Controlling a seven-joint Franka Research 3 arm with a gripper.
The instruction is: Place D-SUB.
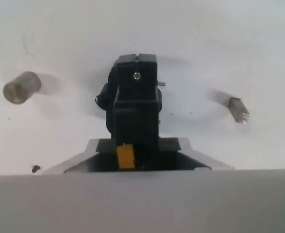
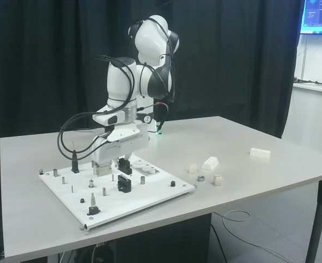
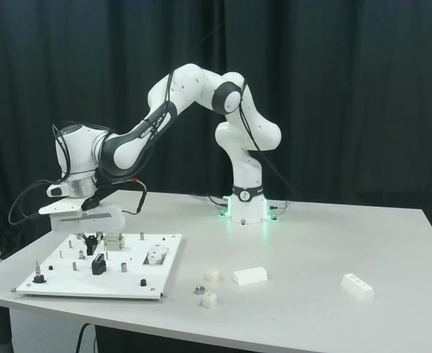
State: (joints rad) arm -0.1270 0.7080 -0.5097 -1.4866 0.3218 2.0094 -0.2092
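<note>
Gripper (image 1: pixel 135 155) over black D-SUB (image 1: pixel 135 97), seemingly unlabelled

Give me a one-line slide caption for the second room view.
White robot arm lowers its gripper over a white board of small parts on a grey table.

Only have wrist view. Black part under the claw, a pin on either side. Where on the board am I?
Observer: The claw hangs over the white board, near its far edge as the second room view sees it.
Operator: Any other black parts on the board?
Observer: Yes, another black part stands closer to the first room camera than the claw.
Operator: Loose stuff off the board?
Observer: Several white blocks lie on the grey table beside the board, on the side away from the claw.
</note>
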